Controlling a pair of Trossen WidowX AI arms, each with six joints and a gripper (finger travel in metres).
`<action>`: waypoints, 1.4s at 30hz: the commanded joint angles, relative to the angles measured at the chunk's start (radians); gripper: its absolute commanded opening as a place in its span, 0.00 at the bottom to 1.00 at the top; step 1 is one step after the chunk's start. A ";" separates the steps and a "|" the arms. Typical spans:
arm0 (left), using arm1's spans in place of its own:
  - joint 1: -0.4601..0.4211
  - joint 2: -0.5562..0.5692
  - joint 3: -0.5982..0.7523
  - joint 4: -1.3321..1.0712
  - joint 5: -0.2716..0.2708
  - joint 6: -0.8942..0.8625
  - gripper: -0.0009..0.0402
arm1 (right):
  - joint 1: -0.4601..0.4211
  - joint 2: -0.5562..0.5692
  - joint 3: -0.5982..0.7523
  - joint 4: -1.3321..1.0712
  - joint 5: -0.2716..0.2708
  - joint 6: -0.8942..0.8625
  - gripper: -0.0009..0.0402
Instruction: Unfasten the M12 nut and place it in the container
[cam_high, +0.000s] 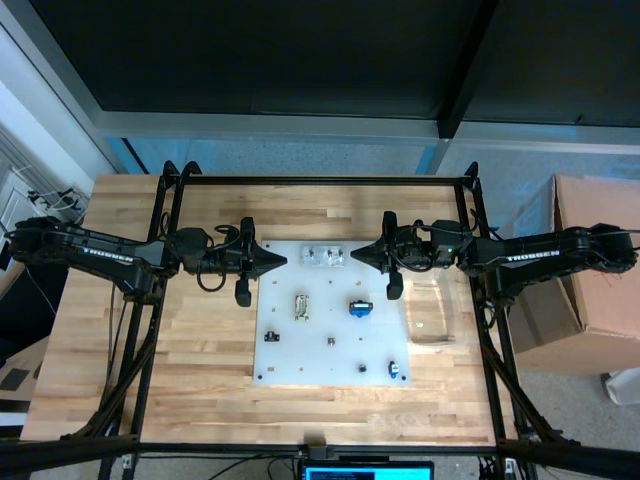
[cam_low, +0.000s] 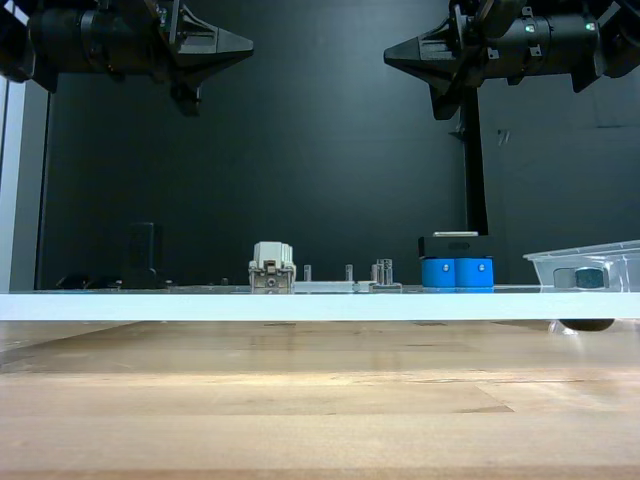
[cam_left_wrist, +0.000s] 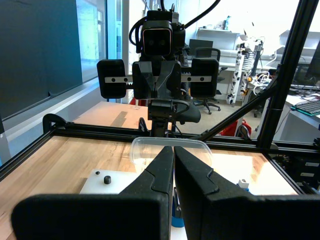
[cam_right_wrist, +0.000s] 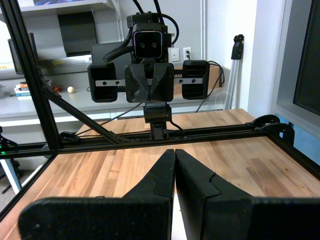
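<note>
Above table (cam_high: 200, 340): left gripper (cam_high: 284, 260), right gripper (cam_high: 353, 255), closed, empty

Both arms are matte black with white lettering. The left claw (cam_high: 283, 260), over the board's far left edge, and the right claw (cam_high: 356, 255), over its far right part, are black too. The board (cam_high: 300, 360) is plain white. It lies on a table (cam_high: 180, 400) of pale wood in lengthwise strips of light and darker tan. A blue part (cam_high: 360, 308) and a cream connector (cam_high: 300, 307) stand on the white. The container (cam_high: 440, 300) is clear. The M12 nut (cam_low: 590, 278) shows dull silver-grey on its dark stud
</note>
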 joint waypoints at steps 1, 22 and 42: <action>0.001 0.000 0.000 0.000 0.000 0.000 0.02 | 0.000 0.000 0.000 0.000 0.000 0.001 0.02; 0.001 0.000 0.000 0.000 0.000 0.000 0.02 | 0.067 0.038 0.264 -0.631 -0.087 0.053 0.02; 0.001 0.000 0.000 0.000 0.000 0.000 0.02 | 0.384 0.428 0.681 -1.302 -0.024 0.450 0.02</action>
